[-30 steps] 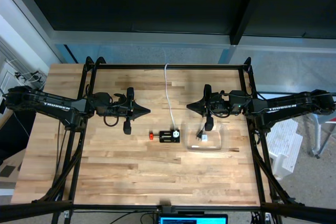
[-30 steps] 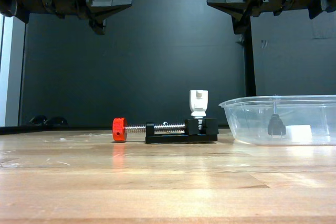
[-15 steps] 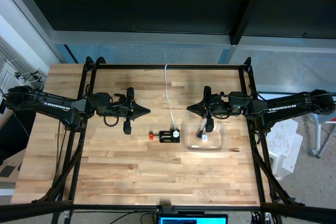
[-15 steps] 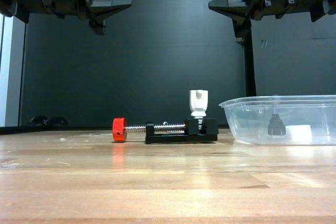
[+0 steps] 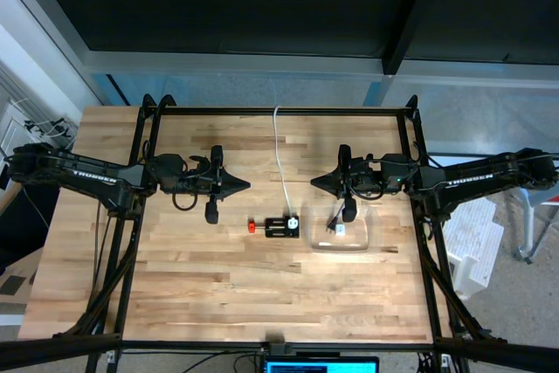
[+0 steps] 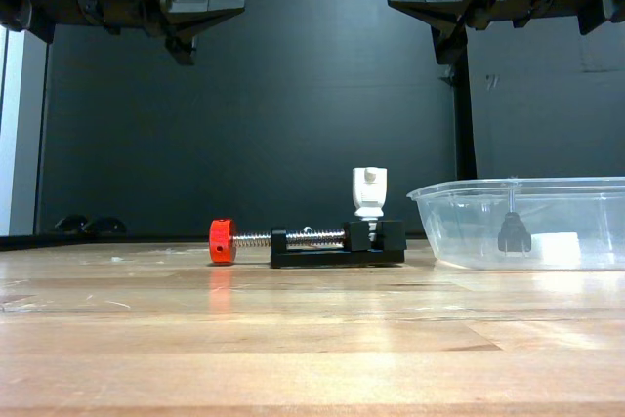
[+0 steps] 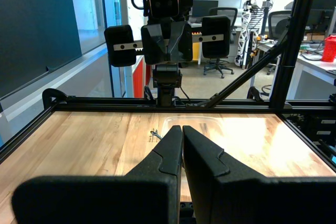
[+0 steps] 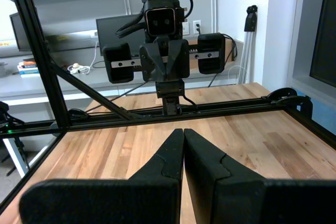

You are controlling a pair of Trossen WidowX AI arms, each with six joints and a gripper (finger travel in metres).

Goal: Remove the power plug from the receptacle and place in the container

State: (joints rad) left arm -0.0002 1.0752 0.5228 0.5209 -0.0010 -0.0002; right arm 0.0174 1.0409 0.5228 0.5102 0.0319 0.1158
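The black power plug (image 6: 514,235) stands inside the clear container (image 6: 459,227), next to a small white tag; from above the power plug (image 5: 330,225) shows in the container (image 5: 367,240) at the table's right centre. The white receptacle (image 6: 369,190) stands upright in a black clamp with an orange-red knob (image 6: 222,241); the receptacle (image 5: 293,224) holds nothing. My left gripper (image 5: 246,185) hangs shut, high above the table, left of the clamp. My right gripper (image 5: 314,183) hangs shut, high above the container's left edge. Both grippers hold nothing.
A long white cable (image 5: 279,150) runs from the receptacle to the table's far edge. A black frame (image 5: 279,112) borders the wooden table. Both arms point inward at each other, well above the board.
The right arm shifted very slightly, its tip a little lower and then back up. The left arm, the plug, the container and the receptacle have not moved.
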